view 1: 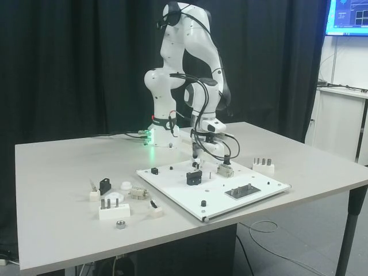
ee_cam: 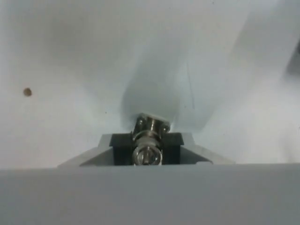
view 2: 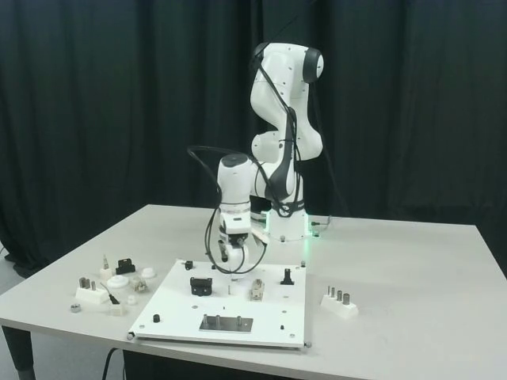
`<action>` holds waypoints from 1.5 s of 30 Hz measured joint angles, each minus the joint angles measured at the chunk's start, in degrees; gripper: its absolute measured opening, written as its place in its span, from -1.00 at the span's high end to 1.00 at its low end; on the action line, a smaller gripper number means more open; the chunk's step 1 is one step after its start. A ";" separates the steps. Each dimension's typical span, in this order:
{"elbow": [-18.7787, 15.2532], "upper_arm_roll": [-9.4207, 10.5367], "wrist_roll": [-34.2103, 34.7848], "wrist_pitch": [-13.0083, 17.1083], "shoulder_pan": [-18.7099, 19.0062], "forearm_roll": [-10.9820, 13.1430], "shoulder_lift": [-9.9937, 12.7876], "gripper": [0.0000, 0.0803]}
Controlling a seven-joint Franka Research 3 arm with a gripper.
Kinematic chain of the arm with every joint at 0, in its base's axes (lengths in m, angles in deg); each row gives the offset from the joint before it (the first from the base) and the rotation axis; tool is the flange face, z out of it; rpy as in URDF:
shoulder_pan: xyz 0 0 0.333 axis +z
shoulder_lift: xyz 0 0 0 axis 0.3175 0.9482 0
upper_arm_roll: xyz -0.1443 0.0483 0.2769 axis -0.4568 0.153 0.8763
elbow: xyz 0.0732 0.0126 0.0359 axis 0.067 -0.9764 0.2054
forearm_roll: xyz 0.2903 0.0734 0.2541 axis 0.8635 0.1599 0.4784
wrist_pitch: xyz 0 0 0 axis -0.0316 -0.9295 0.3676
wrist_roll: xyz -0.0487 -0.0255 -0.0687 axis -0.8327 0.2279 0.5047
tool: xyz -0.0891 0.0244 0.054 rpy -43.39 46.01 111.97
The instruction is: Insert BNC.
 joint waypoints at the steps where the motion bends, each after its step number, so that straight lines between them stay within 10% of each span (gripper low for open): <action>1: 0.01 0.03 0.37 -0.04 -0.05 0.24 0.00 0.69; 45: 0.69 0.29 3.10 -1.20 -0.63 3.65 0.54 0.70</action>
